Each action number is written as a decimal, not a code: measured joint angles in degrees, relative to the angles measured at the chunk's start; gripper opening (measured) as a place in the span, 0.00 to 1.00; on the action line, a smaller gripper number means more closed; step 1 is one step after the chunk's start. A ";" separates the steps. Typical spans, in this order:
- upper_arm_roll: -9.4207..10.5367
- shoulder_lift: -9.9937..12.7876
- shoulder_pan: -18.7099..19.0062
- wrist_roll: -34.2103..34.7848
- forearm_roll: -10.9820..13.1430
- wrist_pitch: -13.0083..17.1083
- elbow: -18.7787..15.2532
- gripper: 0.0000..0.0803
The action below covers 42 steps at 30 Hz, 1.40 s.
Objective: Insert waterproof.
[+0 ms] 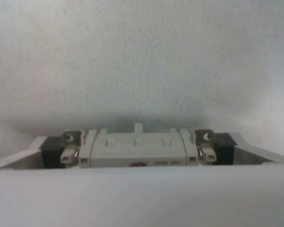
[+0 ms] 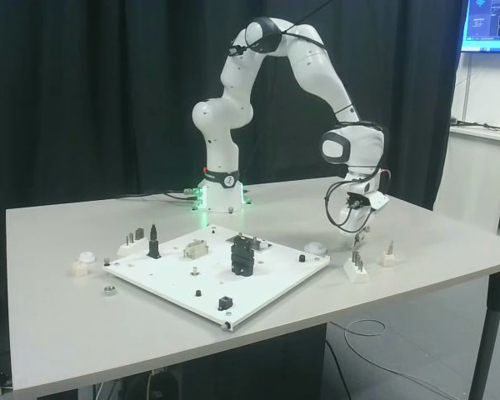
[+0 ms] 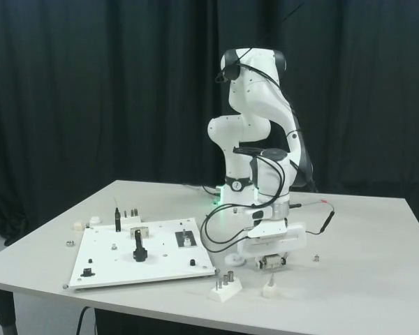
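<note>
Grey table (image 2: 67, 250) carries the white arm's base (image 2: 221, 193), bolted near the back edge. White board (image 2: 267, 279) lies flat toward the front, small black and grey fixtures on it. Beside the board's far corner: small white block (image 2: 82, 267), metal ring (image 2: 109, 290). On the other side: white round cap (image 2: 315, 247), white holder with pins (image 2: 357, 268), smaller white holder (image 2: 388, 255).

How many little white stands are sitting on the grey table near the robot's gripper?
2. A small white stand holding upright pins sits just off the white board's corner; a smaller white stand sits beside it, nearer the table edge.
</note>
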 joint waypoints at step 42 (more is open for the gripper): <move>-3.82 -5.36 -1.44 0.06 -0.29 -7.90 1.02 0.78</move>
